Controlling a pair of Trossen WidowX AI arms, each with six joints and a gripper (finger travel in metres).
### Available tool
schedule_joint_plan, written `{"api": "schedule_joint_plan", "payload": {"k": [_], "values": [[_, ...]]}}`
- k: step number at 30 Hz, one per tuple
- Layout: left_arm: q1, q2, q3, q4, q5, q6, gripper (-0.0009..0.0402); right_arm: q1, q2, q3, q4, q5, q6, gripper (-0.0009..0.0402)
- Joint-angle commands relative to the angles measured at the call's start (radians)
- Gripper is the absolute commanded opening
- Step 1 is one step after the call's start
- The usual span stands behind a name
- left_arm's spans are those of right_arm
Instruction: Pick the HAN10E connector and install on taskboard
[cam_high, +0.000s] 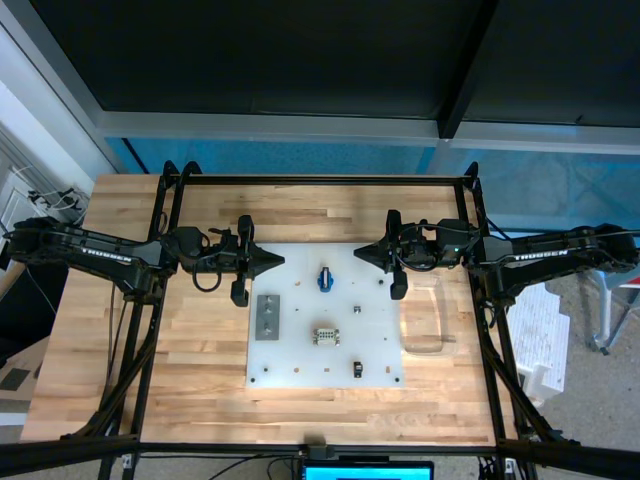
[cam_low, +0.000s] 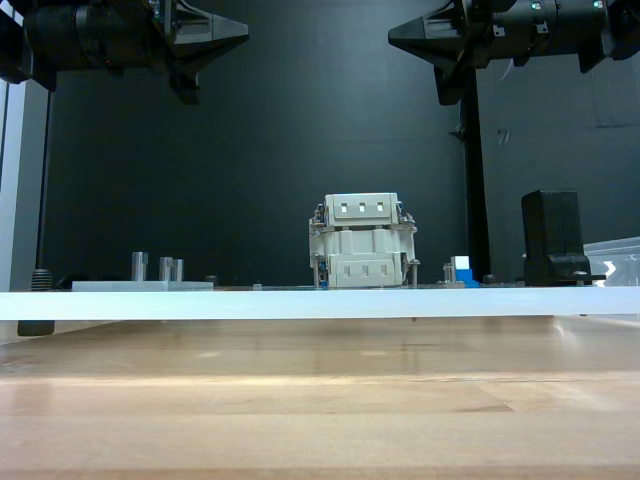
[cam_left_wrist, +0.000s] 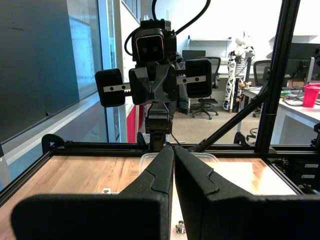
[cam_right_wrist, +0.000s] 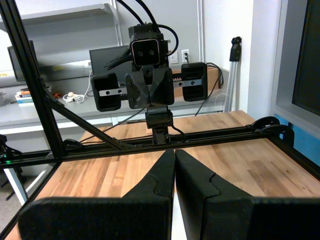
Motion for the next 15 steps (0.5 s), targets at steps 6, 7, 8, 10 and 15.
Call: {"api": "schedule_joint_plan", "payload": {"k": [6,7,8,10,15], "values": [[0.0,0.0,0.0,0.0,0.0,0.0,0.0001,0.001,0.001,-0.002,-0.001,0.0,-0.001,0.0],[0.0,0.0,0.0,0.0,0.0,0.0,0.0001,0.0,0.001,-0.002,-0.001,0.0,-0.001,0.0],[0.0,0.0,0.0,0.0,0.0,0.0,0.0001,0.001,0.001,-0.003,-0.001,0.0,-0.001,0.0],[0.0,0.0,0.0,0.0,0.0,0.0,0.0001,0.001,0.001,-0.005,0.0,0.0,0.002,0.0],[0.0,0.0,0.0,0.0,0.0,0.0,0.0001,0.002,0.001,-0.007,0.0,0.001,0.001,0.0]]}}
